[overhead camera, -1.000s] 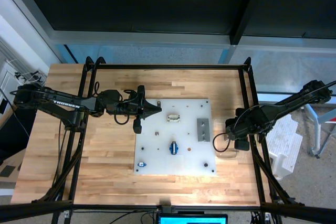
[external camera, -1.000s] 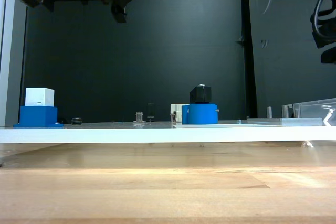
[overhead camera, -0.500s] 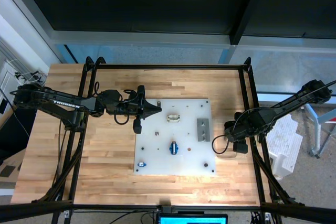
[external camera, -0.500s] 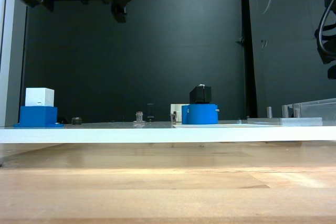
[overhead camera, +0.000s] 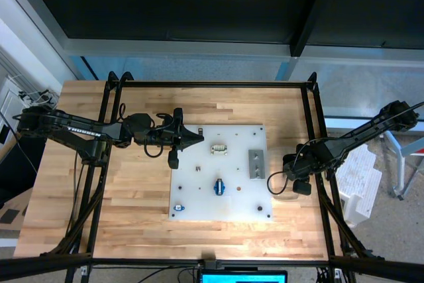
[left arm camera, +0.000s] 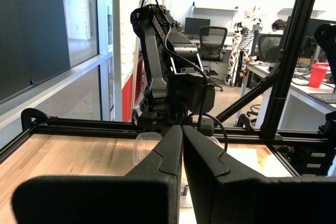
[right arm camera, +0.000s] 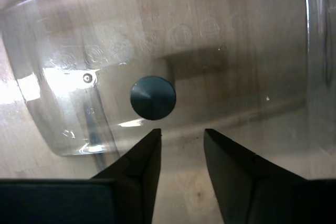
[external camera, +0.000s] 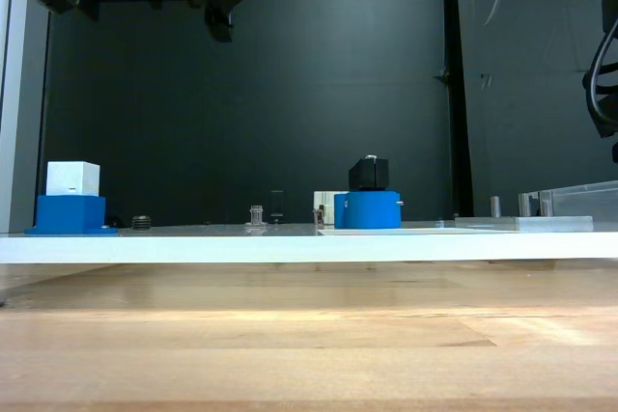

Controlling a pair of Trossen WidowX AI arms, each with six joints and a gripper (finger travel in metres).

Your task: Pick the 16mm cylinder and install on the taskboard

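Near: right end effector is hovering over a clear tray off the right side of the taskboard, fingers narrowly apart, gripping nothing. The 16mm cylinder is sitting in that tray just beyond the fingertips, untouched. Farther back, left end effector is hanging above the board's far-left corner, fingers pressed together.

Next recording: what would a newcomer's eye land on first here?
Most striking is the white taskboard mid-table, with its blue connector and grey block. The left gripper, fingers shut, hangs high over the board's far-left corner. The right gripper, fingers open, points down over a clear tray right of the board, with the round 16mm cylinder just ahead of it.
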